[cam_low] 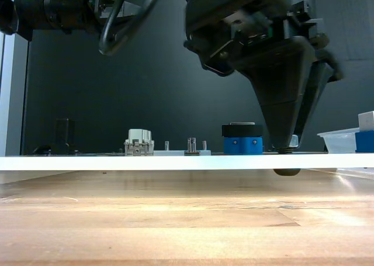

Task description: Pick the M12 fastener and fasten on the M12 threads

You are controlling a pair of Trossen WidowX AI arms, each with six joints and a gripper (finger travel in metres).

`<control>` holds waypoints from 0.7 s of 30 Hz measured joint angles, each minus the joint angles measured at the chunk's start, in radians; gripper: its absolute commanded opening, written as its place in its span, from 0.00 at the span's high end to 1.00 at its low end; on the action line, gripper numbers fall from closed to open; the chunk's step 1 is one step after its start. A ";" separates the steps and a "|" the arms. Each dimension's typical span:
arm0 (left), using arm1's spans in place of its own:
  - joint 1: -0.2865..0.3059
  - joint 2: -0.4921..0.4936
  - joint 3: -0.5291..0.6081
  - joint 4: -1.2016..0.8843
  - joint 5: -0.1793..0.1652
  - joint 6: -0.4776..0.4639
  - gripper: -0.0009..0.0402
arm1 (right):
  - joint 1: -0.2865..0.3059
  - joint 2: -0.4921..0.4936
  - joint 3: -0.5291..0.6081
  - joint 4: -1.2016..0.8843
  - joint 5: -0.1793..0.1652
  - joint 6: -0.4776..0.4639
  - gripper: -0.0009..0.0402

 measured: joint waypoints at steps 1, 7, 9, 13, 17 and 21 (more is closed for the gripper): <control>0.000 0.000 0.000 0.000 0.000 0.000 0.98 | 0.000 0.000 0.000 -0.002 0.000 0.052 0.95; 0.000 0.000 0.000 0.000 0.000 0.000 0.98 | -0.001 0.000 0.000 -0.004 0.000 0.298 0.95; 0.000 0.000 0.000 0.000 0.000 0.000 0.98 | -0.001 0.000 0.000 -0.004 0.001 0.342 0.95; 0.000 0.000 0.000 0.000 0.000 0.000 0.98 | -0.002 0.000 -0.001 -0.005 0.001 0.442 0.95; 0.000 0.000 0.000 0.000 0.000 0.000 0.98 | -0.003 0.000 -0.001 -0.004 0.002 0.568 0.95; 0.000 0.000 0.000 0.000 0.000 0.000 0.98 | -0.004 0.000 -0.001 -0.003 0.002 0.687 0.95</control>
